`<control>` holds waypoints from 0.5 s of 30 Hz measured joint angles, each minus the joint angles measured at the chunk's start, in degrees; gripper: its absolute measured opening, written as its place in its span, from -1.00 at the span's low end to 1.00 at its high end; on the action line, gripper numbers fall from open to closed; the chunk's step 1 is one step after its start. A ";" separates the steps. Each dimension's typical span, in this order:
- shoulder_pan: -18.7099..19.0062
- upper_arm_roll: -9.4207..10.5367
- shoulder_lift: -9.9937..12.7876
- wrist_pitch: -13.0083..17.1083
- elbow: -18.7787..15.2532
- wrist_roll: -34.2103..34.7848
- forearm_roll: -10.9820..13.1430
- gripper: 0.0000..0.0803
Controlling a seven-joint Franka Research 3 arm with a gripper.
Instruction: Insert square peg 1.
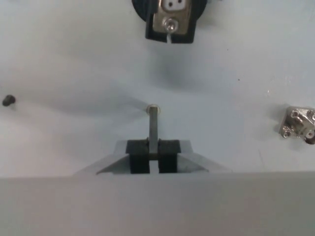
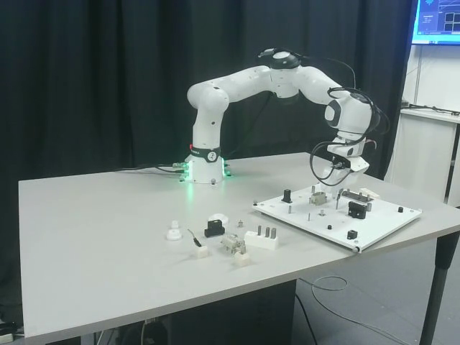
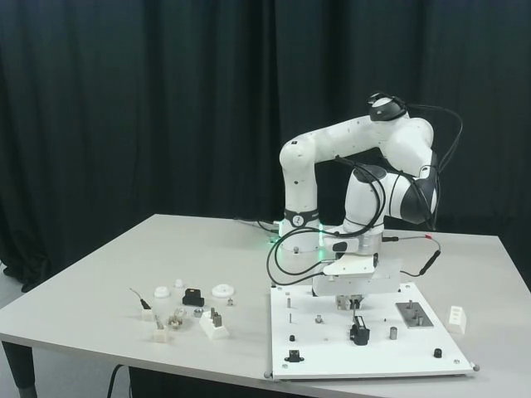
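The pincer (image 1: 153,160) is clamped on the square peg (image 1: 153,129), a slim grey metal bar held between the two black fingertips (image 1: 138,156) and pointing straight down at the white board (image 1: 74,73). In the wrist view the peg's lower tip sits at a small pale spot on the board; whether it touches the surface cannot be told. Beyond the tip, at twelve o'clock, stands a black mount with a metal socket plate (image 1: 170,19); a metal connector (image 1: 299,124) lies at three o'clock and a small black knob (image 1: 8,101) at nine o'clock, both well apart from the peg.

In the first room view the white arm (image 2: 287,79) reaches from its base over the board (image 2: 381,226), which lies on the grey desk (image 2: 86,237). In the second room view, loose small parts (image 3: 191,311) lie on the desk at nine o'clock of the board.
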 joint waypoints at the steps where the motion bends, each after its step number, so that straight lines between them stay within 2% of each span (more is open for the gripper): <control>1: -0.01 0.00 0.00 0.00 0.00 0.00 -0.13 -0.91; 5: -0.01 -0.10 0.00 0.00 0.00 0.13 -0.54 -0.91; 6: -0.02 -0.14 0.00 0.00 0.00 0.26 -0.63 -0.46; 13: -0.06 -0.40 0.00 0.00 0.00 0.62 -1.21 -0.46; 14: -0.07 -0.44 0.00 0.00 0.00 0.62 -1.24 0.42; 15: -0.08 -0.49 0.00 0.00 0.00 0.62 -1.25 0.85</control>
